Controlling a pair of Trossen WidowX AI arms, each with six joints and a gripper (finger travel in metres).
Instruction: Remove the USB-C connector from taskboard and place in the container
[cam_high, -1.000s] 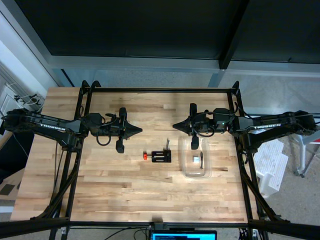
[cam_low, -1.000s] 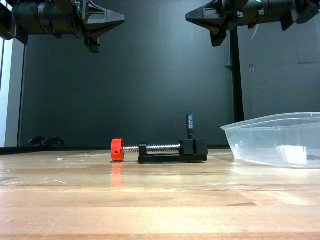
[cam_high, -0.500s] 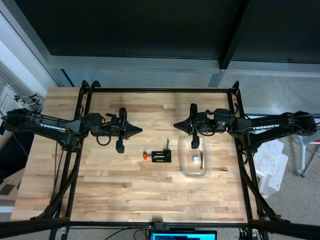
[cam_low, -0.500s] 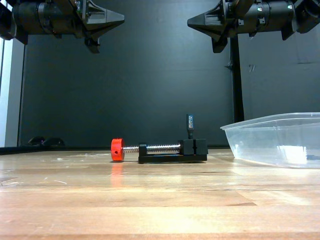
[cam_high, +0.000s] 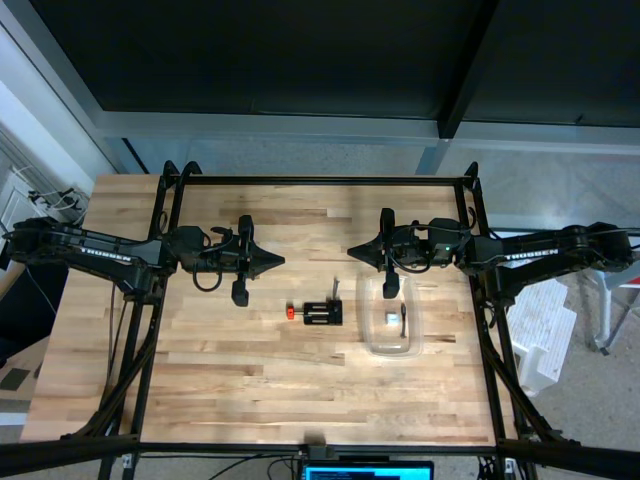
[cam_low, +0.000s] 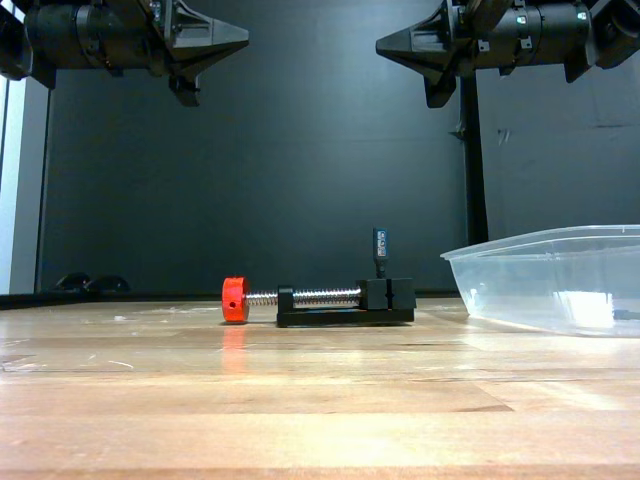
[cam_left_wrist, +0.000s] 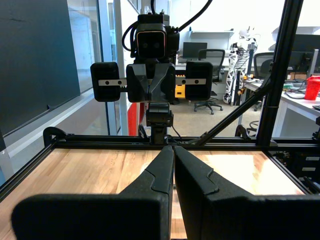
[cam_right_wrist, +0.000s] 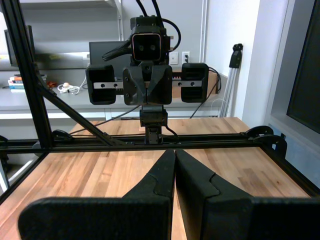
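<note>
1. Plainly, the left gripper (cam_high: 277, 262) is hanging above the desk (cam_high: 230, 380), left of its middle, with its fingers pressing together on nothing.
2. The right gripper (cam_high: 351, 250) is hovering just off the far end of the container (cam_high: 380, 346), jaws likewise closed and empty.
3. The USB-C connector (cam_high: 402, 315) is lying inside the container as a dark sliver beside a small white square (cam_high: 393, 319); its detail is too small to make out.
4. The taskboard (cam_high: 322, 313) is sitting mid-desk, left of the container and apart from it, with a thin grey stick (cam_low: 380, 250) rising from it.
5. The low view is cutting off the container's right end.

Left gripper (cam_left_wrist: 173, 147), fingers (cam_left_wrist: 161, 167) together, above the wooden table (cam_left_wrist: 90, 170), right gripper (cam_left_wrist: 150, 82) straight ahead across it
</note>
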